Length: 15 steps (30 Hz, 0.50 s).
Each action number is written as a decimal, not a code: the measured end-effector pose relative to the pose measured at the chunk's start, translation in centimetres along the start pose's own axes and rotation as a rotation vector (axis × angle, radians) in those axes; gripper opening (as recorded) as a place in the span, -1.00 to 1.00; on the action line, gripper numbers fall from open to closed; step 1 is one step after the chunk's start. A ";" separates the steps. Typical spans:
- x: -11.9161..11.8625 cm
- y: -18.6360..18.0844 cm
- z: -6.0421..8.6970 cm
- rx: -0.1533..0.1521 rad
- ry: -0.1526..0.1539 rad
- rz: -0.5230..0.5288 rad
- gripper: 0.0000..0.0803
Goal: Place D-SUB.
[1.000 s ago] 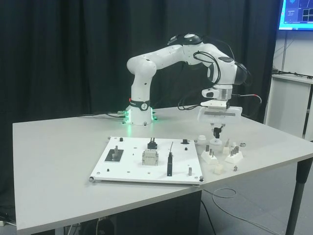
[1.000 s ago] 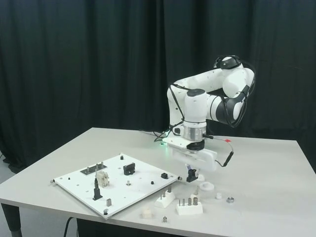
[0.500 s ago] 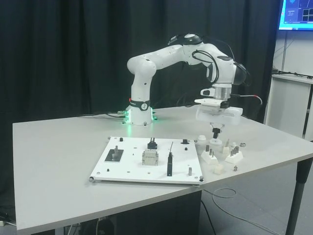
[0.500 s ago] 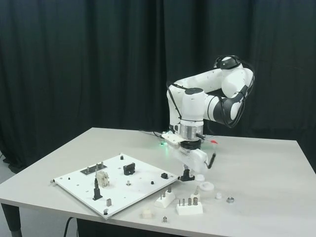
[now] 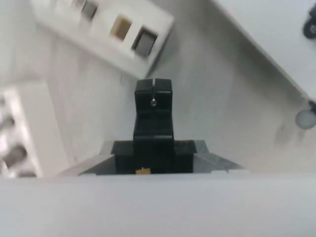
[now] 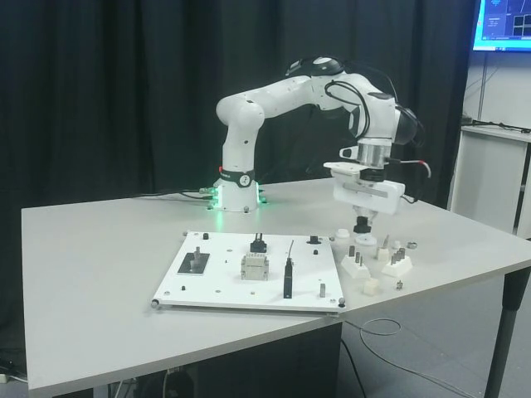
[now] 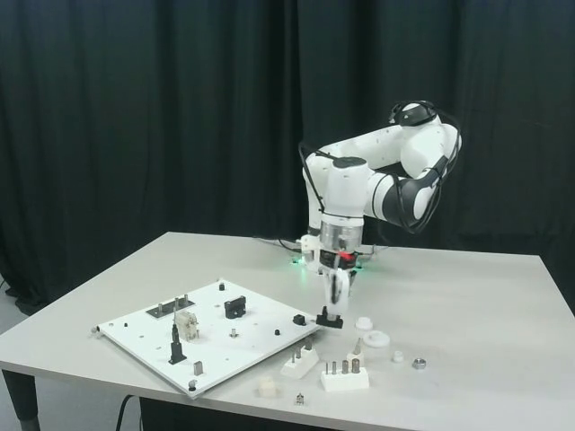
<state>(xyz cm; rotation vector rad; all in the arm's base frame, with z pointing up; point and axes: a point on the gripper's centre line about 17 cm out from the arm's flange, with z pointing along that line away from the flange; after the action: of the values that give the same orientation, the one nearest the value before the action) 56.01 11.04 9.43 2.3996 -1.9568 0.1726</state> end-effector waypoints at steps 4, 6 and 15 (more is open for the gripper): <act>0.9 -0.1 -0.1 0.000 0.020 0.157 -0.61; 1.3 -0.1 -0.1 0.001 0.026 0.231 -0.61; 3.1 -0.4 -0.1 0.010 0.033 0.491 -0.61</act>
<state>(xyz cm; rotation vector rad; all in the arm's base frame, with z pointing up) 57.03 8.14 9.92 1.8587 -2.4912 0.2324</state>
